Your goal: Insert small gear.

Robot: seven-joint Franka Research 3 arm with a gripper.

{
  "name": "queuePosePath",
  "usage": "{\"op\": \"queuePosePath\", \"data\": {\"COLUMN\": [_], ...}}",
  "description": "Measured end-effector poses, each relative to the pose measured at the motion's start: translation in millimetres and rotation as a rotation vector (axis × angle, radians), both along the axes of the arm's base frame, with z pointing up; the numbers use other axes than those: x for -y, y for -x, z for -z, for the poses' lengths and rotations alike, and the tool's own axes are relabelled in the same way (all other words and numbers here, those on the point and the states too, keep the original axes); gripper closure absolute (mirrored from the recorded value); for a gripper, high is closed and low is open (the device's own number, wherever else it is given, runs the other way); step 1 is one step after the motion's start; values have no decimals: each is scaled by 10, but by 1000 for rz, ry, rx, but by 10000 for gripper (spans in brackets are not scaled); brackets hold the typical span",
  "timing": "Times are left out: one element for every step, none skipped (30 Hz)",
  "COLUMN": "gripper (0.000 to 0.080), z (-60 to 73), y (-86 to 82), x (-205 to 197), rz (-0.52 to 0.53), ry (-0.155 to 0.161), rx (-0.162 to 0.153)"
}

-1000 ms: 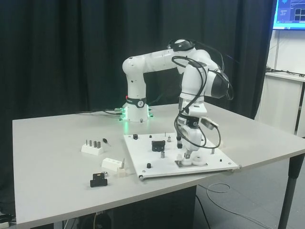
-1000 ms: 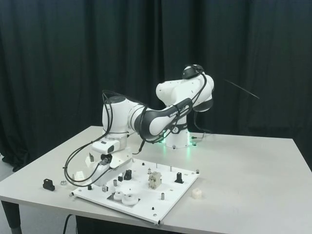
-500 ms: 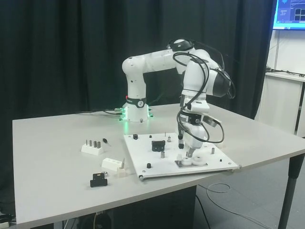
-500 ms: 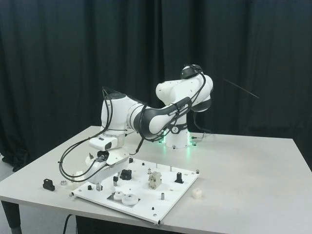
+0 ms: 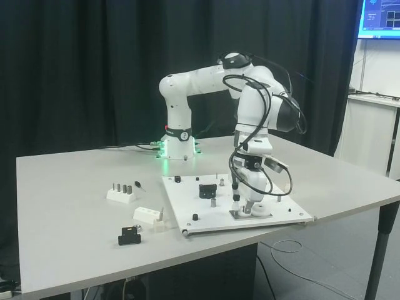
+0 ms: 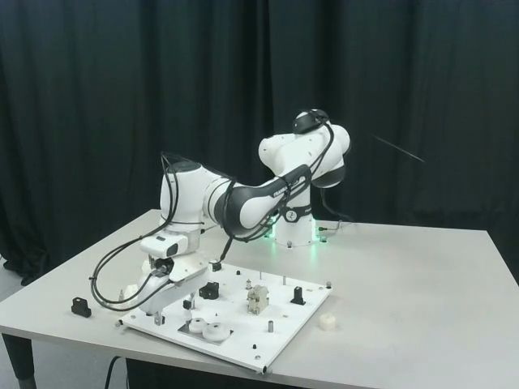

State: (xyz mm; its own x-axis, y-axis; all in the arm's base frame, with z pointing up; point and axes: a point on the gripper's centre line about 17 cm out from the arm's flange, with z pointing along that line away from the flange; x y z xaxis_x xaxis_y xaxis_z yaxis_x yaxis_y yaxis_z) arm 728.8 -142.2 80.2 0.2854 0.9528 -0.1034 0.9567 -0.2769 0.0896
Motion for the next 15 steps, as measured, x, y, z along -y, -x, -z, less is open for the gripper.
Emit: {"op": "queuePosePath", "data": {"gripper": [3,3,3,3,3,3,3,3,3,3,3,3,3,3,3], "z": [4,7,10,13,17,22,27,31,36,40,44,48,53,59,64], "y": [-3,-5,-8,-10,-12,-13,-13,-12,-12,-11,-9,-8,-6,-4,-3], "x": [4,9,11,13,13,14,14,14,15,16,16,15,15,14,14], "rz": [1,1,1,1,1,1,1,1,2,2,2,2,2,3,3], "ry": [-1,-1,-2,-3,-4,-5,-6,-7,-7,-8,-8,-9,-10,-11,-11], "rx": [0,0,0,0,0,-1,-1,-1,-2,-2,-3,-3,-4,-4,-5]}}
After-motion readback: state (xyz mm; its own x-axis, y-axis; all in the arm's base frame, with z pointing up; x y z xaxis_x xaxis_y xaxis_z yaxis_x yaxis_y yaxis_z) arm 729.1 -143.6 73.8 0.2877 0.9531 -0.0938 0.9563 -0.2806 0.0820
